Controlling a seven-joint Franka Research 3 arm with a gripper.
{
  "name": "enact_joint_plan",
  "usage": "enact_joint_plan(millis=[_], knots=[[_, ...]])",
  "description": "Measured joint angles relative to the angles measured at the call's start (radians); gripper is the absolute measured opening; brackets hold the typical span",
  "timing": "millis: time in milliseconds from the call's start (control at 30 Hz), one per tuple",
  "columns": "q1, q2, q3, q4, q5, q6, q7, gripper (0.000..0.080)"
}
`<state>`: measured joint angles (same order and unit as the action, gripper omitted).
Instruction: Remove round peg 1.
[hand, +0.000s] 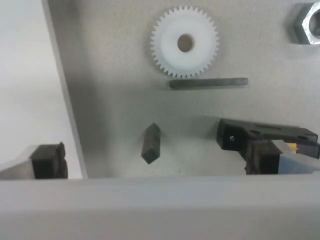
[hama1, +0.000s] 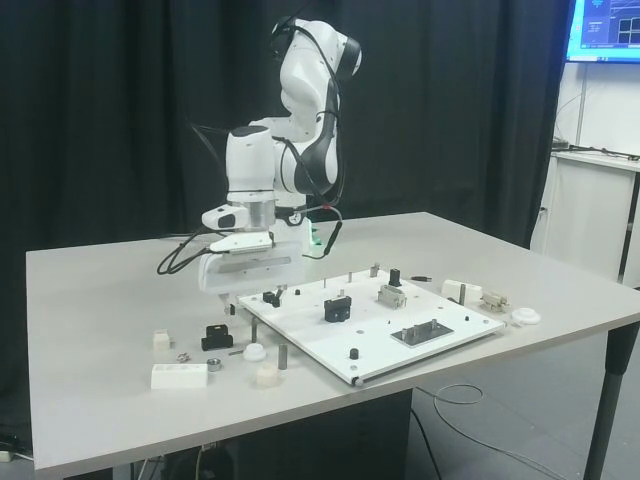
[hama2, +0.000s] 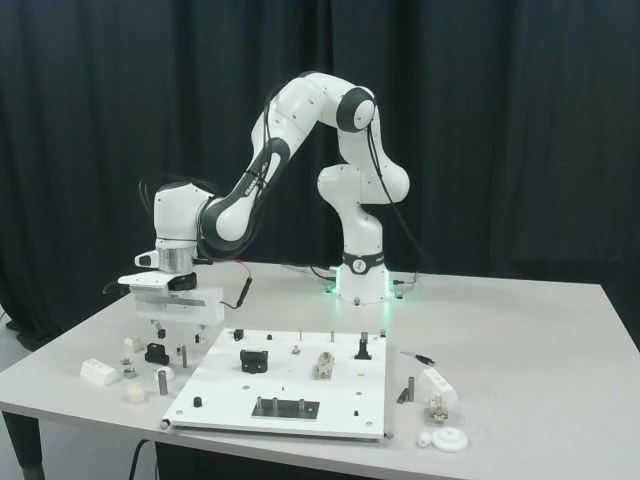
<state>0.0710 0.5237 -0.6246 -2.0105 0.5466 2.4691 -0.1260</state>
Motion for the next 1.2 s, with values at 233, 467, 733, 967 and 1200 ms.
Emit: enact_joint_plan(millis=[233,467,733,967,1200], knots=[[0.005,0.000,0.000,0.002,-0.007,0.000,0.000,0.0800],[0.007,0.000,0.000,0.004,-0.007,-0.010,0.012,0.0800],[0.007,-0.002,-0.003,0.022,-0.010,-0.032,0.032,0.0800],[0.007,-0.011,-0.008,0.033,-0.012,-0.059,0.065,0.0800],[0.008,-0.016,-0.009,0.049,-0.012,-0.089,0.073,0.0800]])
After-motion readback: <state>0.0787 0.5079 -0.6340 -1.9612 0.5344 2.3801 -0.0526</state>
